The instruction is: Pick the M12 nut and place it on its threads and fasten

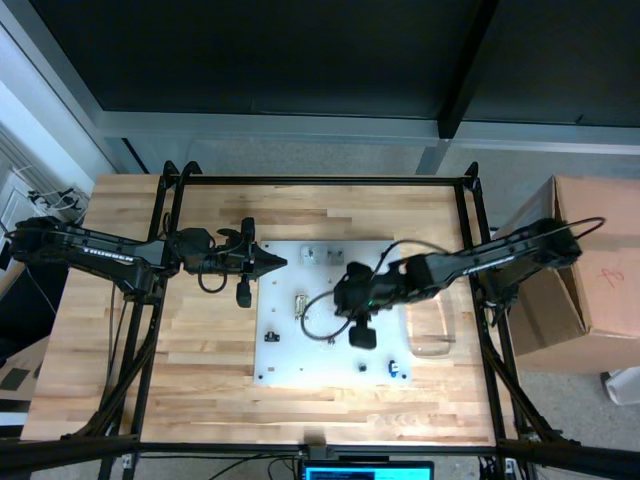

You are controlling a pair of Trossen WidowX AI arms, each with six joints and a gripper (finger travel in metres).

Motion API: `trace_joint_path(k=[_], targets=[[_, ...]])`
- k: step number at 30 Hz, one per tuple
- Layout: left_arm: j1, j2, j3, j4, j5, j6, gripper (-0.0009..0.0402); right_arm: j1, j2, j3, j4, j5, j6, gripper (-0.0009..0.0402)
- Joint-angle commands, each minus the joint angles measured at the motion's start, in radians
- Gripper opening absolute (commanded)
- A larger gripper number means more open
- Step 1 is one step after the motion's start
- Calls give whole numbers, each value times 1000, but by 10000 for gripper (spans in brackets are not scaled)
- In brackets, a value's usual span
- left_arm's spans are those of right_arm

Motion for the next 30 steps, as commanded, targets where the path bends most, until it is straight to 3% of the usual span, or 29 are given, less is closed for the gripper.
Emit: trace_joint_path(k=[1, 11, 14, 22, 30], targets=[[0, 0, 0, 0, 0, 0, 0, -62, -82, -61, 105, 0, -70, 0], [0, 0, 0, 1, 0, 0, 0, -208, -315, -266, 430, -16, -201, 0], [0, 0, 0, 1, 0, 0, 0, -233, -369, -327, 506, -55, -205, 0], [0, 0, 0, 1, 0, 0, 0, -253, -502, -512, 750, -63, -198, 0], [0, 0, 0, 1, 0, 0, 0, -253, -520, -653, 961, -84, -178, 0]])
